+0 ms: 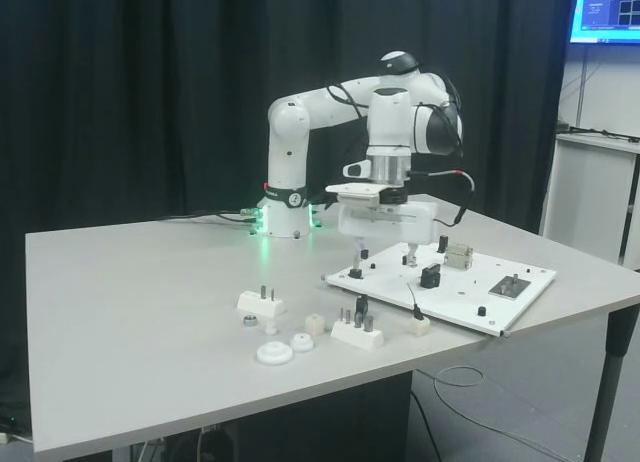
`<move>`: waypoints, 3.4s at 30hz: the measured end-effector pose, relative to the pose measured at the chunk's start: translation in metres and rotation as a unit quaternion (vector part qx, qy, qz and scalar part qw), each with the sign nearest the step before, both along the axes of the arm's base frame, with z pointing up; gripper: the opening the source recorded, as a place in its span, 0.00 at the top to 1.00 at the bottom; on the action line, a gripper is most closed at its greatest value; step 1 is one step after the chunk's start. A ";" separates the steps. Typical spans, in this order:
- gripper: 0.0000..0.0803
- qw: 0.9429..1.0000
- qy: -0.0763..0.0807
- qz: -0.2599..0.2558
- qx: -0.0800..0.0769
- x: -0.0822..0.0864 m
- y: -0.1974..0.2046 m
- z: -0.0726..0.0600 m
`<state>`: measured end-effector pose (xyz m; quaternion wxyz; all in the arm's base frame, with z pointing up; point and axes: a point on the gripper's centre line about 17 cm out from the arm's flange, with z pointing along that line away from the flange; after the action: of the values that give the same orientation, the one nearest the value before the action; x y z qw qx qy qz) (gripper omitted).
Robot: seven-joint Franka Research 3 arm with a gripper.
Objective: Pick USB.
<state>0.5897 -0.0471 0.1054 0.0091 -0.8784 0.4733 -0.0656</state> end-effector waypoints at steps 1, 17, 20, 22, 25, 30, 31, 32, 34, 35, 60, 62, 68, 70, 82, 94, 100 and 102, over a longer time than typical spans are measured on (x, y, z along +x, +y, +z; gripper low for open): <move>0.00 1.000 0.002 0.014 -0.001 0.001 0.001 0.000; 0.00 0.976 0.009 0.216 -0.020 0.022 0.013 -0.001; 0.00 0.969 0.008 0.246 -0.023 0.029 0.018 0.000; 0.00 0.964 0.007 0.264 -0.025 0.034 0.020 0.000; 0.00 0.954 0.007 0.298 -0.029 0.041 0.022 0.000; 0.00 0.939 0.009 0.341 -0.036 0.052 0.021 -0.003; 0.00 0.938 0.009 0.344 -0.036 0.054 0.020 -0.004; 0.00 0.937 0.009 0.347 -0.037 0.056 0.020 -0.005; 0.00 0.933 0.011 0.358 -0.037 0.059 0.019 -0.008; 0.00 0.930 0.011 0.365 -0.038 0.061 0.019 -0.009; 0.00 0.881 0.025 0.471 -0.025 0.082 0.016 -0.037; 0.00 0.879 0.028 0.475 -0.024 0.083 0.016 -0.039; 0.00 0.874 0.041 0.485 -0.019 0.084 0.017 -0.045; 0.00 0.872 0.044 0.488 -0.017 0.084 0.017 -0.046; 0.00 0.864 0.065 0.500 -0.005 0.085 0.017 -0.049; 0.00 0.868 0.064 0.493 0.000 0.088 0.014 -0.048; 0.00 0.871 0.061 0.488 0.002 0.088 0.014 -0.050; 0.00 0.871 0.061 0.488 0.003 0.088 0.014 -0.050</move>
<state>0.6782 -0.0336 0.0558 0.0137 -0.9998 -0.0155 0.0018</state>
